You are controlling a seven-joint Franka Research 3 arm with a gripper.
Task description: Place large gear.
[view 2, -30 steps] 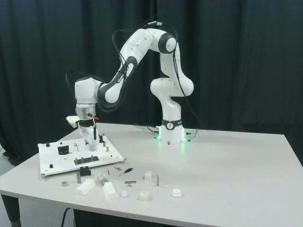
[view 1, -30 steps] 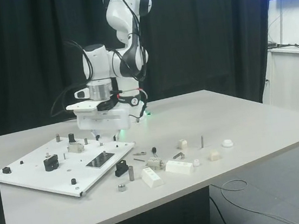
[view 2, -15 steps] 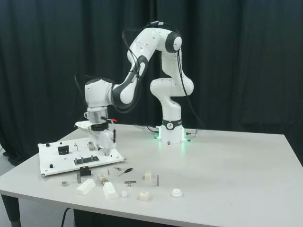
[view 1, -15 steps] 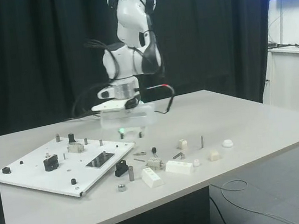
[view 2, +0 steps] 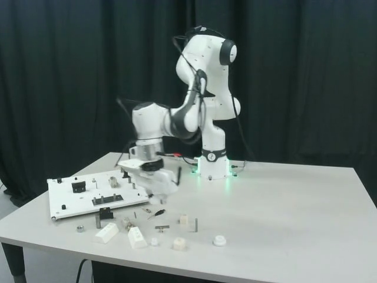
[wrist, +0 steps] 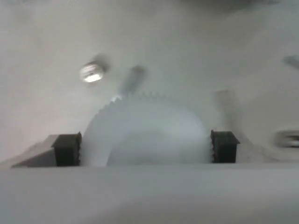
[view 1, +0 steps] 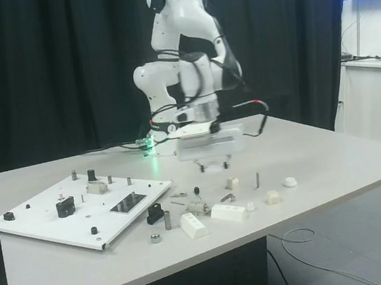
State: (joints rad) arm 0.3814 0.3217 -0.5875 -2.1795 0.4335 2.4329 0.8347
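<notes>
- Pincer (wrist: 145, 148) clamped on the large gear (wrist: 147, 133), black pads (wrist: 67, 149) pressing its toothed rim from either side.
- Large gear held in the air above the grey desk (view 1: 316, 148), over the loose small parts near the front edge.
- White arm (view 2: 188, 112) bent low, wrist beside the white board (view 1: 54, 222), not over it.
- Scattered on the desk: white blocks (view 1: 228, 212), a white cap (view 1: 290, 182), an upright pin (view 1: 257, 179).
</notes>
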